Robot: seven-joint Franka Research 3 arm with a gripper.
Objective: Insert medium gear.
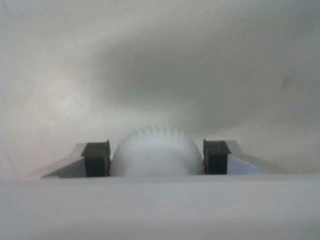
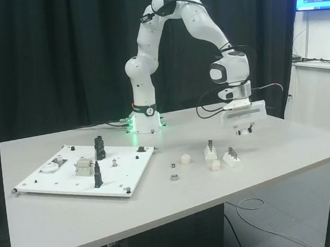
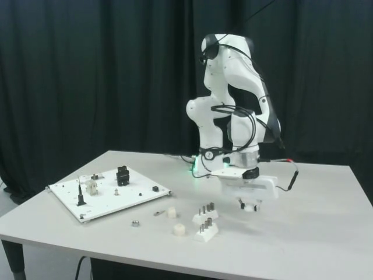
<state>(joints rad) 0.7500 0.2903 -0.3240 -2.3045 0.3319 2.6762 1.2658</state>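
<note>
Wrist: claw (image 1: 156, 157) pinching white medium gear (image 1: 157, 154), black pads (image 1: 96, 158) at its 9 and 3 o'clock, grey desk (image 1: 160, 60) beyond | First room: claw (image 2: 244, 130) above desk (image 2: 281, 148), gear at tips; white board (image 2: 86, 171) toward 9 o'clock | Second room: claw (image 3: 249, 206) above desk (image 3: 315, 227); pin blocks (image 3: 205, 221) at its 8 o'clock.

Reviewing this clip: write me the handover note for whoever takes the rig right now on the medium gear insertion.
Gripper: shut on the white gear, held between both black pads, raised above the grey table.
Arm: away from the white assembly board, above the small white pin blocks near the table's other end.
Done: gear picked up.
Left: carry it across to the board, line it up and press it in. Which peg it belongs on cannot be told from here.
</note>
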